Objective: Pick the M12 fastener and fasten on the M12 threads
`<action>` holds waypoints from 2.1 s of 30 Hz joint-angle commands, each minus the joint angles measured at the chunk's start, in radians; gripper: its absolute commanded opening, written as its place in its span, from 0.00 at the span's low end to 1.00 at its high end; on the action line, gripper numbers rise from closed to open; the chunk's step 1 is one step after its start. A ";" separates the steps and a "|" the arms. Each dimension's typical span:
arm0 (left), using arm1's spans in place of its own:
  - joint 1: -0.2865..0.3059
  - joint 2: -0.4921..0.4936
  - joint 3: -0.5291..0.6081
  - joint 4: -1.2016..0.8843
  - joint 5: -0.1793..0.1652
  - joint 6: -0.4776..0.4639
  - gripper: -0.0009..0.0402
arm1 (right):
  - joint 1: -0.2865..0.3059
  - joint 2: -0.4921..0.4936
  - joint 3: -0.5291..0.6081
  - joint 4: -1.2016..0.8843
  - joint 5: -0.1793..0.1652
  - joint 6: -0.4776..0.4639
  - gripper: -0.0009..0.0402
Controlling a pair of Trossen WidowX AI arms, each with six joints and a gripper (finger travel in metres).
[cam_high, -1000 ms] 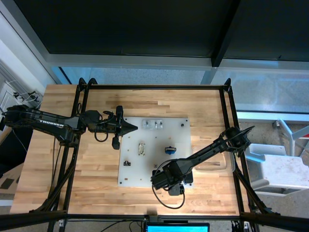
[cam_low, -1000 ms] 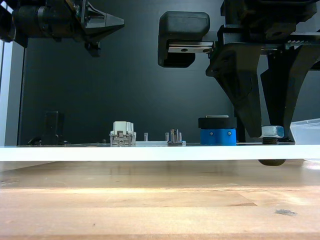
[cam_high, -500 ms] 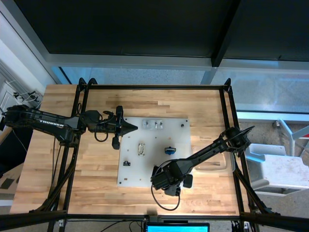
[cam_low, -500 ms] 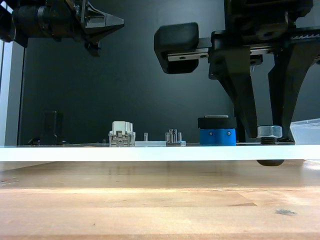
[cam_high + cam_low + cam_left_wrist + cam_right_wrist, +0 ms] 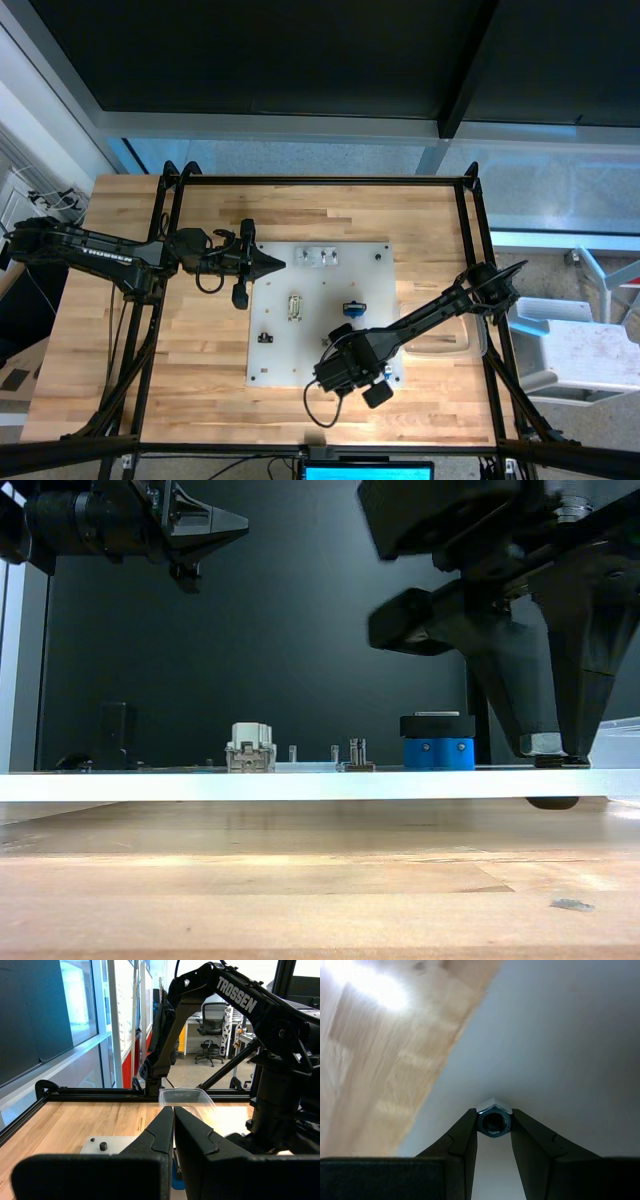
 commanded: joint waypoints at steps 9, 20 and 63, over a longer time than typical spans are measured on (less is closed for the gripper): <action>0.000 0.000 0.000 0.000 0.000 0.000 0.02 | 0.000 -0.005 0.001 -0.003 0.000 0.597 0.15; 0.000 0.000 0.000 0.000 0.000 0.000 0.02 | -0.001 -0.005 0.001 0.003 0.000 1.270 0.15; 0.000 0.000 0.000 0.000 0.000 0.000 0.02 | 0.000 -0.005 0.001 0.009 0.000 3.038 0.15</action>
